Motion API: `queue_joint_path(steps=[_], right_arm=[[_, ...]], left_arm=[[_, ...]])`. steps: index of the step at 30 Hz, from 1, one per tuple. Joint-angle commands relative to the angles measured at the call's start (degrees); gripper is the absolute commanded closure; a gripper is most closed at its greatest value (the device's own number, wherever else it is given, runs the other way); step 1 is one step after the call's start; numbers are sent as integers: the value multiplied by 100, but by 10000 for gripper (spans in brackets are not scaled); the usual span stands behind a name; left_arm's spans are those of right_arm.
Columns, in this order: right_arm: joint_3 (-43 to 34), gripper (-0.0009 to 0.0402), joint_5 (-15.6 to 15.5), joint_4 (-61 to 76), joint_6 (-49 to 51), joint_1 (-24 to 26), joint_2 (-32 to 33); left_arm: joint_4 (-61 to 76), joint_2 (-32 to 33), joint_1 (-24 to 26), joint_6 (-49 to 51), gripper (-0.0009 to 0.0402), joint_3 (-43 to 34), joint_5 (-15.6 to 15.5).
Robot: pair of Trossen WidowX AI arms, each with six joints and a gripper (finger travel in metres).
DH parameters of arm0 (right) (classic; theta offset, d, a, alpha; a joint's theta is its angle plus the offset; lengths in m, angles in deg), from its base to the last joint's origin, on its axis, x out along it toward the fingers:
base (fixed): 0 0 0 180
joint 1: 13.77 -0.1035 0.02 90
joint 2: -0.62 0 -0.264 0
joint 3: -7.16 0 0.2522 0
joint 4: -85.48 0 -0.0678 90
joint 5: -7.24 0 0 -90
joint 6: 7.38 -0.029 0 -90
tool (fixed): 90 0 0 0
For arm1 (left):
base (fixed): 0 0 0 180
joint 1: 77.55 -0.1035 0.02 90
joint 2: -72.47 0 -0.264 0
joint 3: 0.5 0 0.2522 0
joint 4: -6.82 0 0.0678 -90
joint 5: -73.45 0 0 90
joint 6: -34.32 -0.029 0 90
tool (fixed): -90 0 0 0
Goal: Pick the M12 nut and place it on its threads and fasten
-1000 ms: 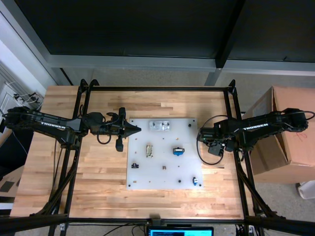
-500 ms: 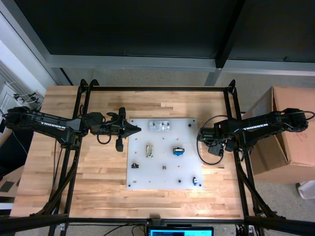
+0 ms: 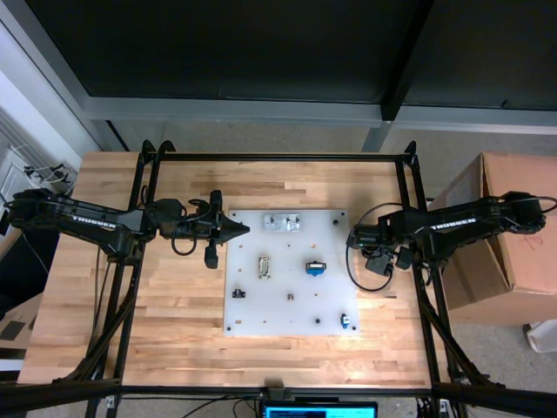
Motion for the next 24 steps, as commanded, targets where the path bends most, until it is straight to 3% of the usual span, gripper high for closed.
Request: queue_joint_path(steps=[1, 12, 24], right_arm=[[-323, 393, -2, 404, -184, -90, -7], [-1834, 392, 2, 1650, -767, -962, 356], [-3467, 392, 24, 1705, -1410, -2249, 2057]], left_arm=[[-2, 0, 0, 0, 393, -2, 2], [-2, 0, 0, -2, 393, -2, 0], [-2, 0, 0, 0, 393, -2, 0]])
